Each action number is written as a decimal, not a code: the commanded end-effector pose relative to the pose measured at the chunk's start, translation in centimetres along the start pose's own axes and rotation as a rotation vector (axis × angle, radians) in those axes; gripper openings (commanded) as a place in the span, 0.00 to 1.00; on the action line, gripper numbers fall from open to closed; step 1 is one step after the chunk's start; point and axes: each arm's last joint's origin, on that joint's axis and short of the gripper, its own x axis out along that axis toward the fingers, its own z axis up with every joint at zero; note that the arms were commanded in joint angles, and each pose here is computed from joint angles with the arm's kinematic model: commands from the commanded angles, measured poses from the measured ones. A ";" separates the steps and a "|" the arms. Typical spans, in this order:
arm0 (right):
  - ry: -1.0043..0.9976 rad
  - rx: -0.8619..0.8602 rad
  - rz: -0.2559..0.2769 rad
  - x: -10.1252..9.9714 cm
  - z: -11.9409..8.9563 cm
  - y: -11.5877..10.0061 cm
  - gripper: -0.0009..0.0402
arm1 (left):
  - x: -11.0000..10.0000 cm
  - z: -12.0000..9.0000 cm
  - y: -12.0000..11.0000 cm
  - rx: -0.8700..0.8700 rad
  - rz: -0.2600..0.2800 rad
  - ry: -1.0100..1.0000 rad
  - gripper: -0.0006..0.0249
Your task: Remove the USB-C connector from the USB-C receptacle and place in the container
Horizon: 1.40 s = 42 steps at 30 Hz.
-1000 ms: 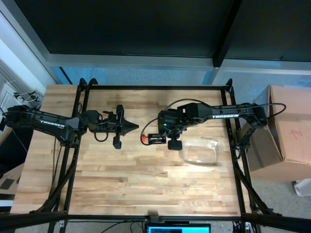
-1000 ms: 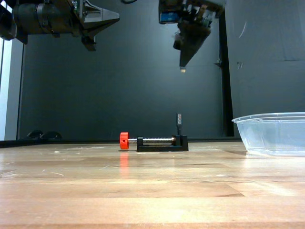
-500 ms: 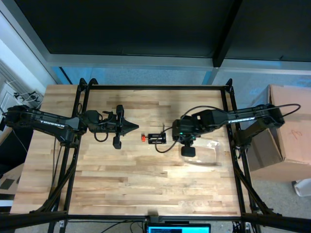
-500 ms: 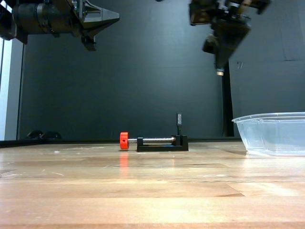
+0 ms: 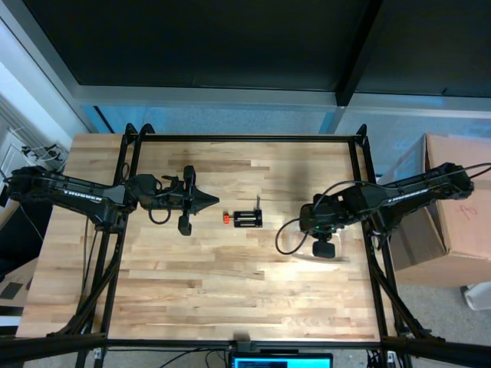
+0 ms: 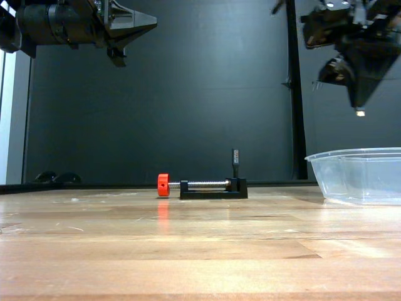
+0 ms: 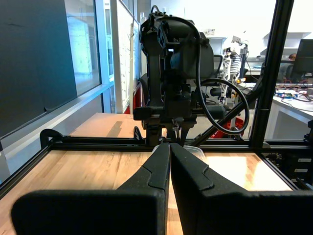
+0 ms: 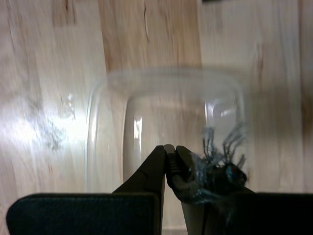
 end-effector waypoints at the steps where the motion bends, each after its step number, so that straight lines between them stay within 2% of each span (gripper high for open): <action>1: 0.021 0.022 -0.002 0.4 -1.3 0.0 0.02 | 0.0 0.0 0.0 0.000 0.000 0.000 0.02; 6: 0.068 0.044 -0.012 1.4 -3.2 0.0 0.03 | 0.0 0.0 0.0 0.000 0.000 0.000 0.02; 9: 0.102 0.051 -0.022 2.1 -3.9 0.0 0.07 | 0.0 0.0 0.0 0.000 0.000 0.000 0.02; 23: 0.125 0.065 -0.035 2.7 -4.5 0.1 0.50 | 0.0 0.0 0.0 0.000 0.000 0.000 0.02; 27: 0.126 0.065 -0.036 2.7 -4.5 0.1 0.59 | 0.0 0.0 0.0 0.000 0.000 0.000 0.03; 31: 0.127 0.064 -0.036 2.7 -4.6 0.1 0.61 | 0.0 0.0 0.0 0.000 0.000 0.000 0.02; 39: 0.123 0.057 -0.034 2.6 -4.6 0.1 0.56 | 0.0 0.0 0.0 0.000 0.000 0.000 0.02; 42: 0.056 0.063 -0.030 1.6 -4.2 0.0 0.54 | 0.0 0.0 0.0 0.000 0.000 0.000 0.02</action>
